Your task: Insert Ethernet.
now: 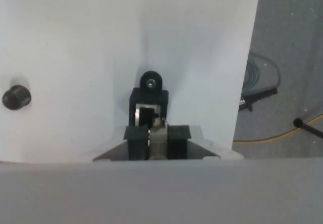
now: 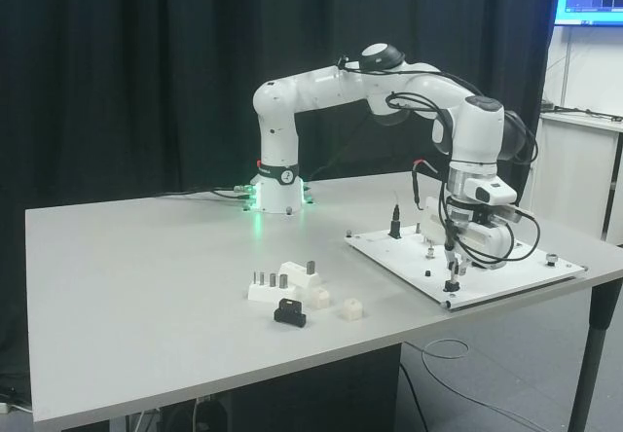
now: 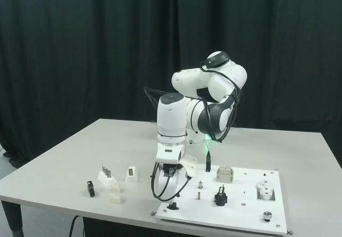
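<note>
My gripper is shut on a small grey Ethernet plug, held upright between the two black fingers. The plug's tip sits at the opening of a black Ethernet socket mounted on the white board. From the first room view, the gripper points straight down over the socket near the board's front edge. In the second room view the gripper hangs just above the socket at the front left corner of the board.
A black knob stands on the board beside the socket. Other fixtures sit on the board: a black piece, a grey connector block and a white round socket. White blocks and a small black part lie on the grey table.
</note>
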Controlling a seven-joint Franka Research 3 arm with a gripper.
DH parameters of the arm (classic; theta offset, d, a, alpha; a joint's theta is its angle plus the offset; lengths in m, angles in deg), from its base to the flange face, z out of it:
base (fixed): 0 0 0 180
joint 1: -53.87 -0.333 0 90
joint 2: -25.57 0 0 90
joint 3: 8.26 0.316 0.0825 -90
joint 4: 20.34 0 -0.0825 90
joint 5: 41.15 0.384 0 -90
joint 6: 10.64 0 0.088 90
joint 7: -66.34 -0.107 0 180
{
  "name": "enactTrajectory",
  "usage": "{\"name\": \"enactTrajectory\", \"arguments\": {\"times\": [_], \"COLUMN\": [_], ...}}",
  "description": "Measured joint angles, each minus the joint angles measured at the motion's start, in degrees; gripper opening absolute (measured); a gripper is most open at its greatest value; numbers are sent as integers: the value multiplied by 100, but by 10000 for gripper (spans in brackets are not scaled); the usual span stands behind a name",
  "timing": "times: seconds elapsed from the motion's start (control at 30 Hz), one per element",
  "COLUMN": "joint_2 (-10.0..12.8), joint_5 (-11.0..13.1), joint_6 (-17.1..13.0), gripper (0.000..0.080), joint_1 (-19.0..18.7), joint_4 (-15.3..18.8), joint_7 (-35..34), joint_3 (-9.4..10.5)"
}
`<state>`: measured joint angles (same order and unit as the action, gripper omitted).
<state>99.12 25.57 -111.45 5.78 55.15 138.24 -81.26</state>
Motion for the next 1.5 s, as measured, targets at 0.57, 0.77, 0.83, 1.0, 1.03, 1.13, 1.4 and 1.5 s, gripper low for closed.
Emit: {"name": "enactTrajectory", "arguments": {"times": [0.57, 0.77, 0.83, 1.0, 1.03, 1.13, 1.4, 1.5], "joint_2": [0, 0, 0, 1, 2, 5, 8, 8], "joint_5": [-78, -78, -82, -110, -113, -115, -121, -133], "joint_6": [28, 53, 74, 99, 99, 98, 92, 93], "gripper": [74, 74, 74, 74, 74, 74, 74, 74], "joint_1": [-15, -27, -27, -27, -27, -27, -25, -25], "joint_4": [-11, -21, -35, -59, -59, -60, -61, -66], "joint_7": [-57, -57, -57, -57, -57, -57, -57, -57], "joint_3": [1, 1, 1, 2, 2, 2, 1, 2]}}
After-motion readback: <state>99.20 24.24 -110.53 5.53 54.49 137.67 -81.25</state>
